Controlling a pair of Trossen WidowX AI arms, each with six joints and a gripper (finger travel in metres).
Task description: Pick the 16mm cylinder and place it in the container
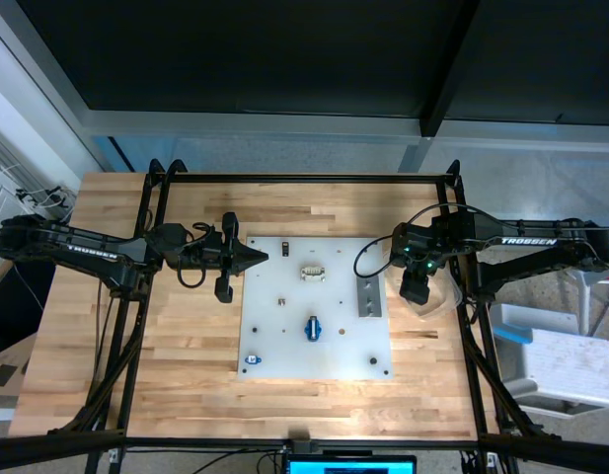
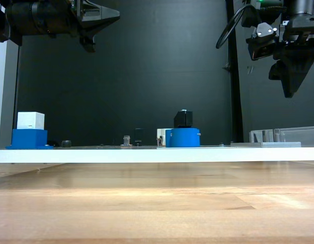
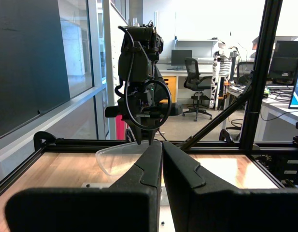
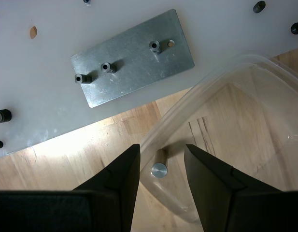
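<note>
The 16mm cylinder (image 4: 159, 166), a short metal pin with a shiny round end, rests inside the container (image 4: 245, 121), a see-through tub with a rounded rim, close to its near wall. My right gripper (image 4: 161, 146) hangs open straight above it; neither finger touches the pin. From above, the right gripper (image 1: 415, 291) points down over the container (image 1: 434, 306), just off the board's right edge. My left gripper (image 1: 260, 257) is shut and empty, held high and level over the board's left edge. The left wrist view looks past its closed fingers (image 3: 151, 162) at the right arm.
The white task board (image 1: 284, 336) carries a metal plate with studs (image 4: 134, 55), a blue fixture (image 1: 312, 328) with a black part on it, a connector (image 1: 312, 272), and a blue block topped with a white cube (image 2: 29, 132). Black frame rails (image 1: 304, 179) ring the table.
</note>
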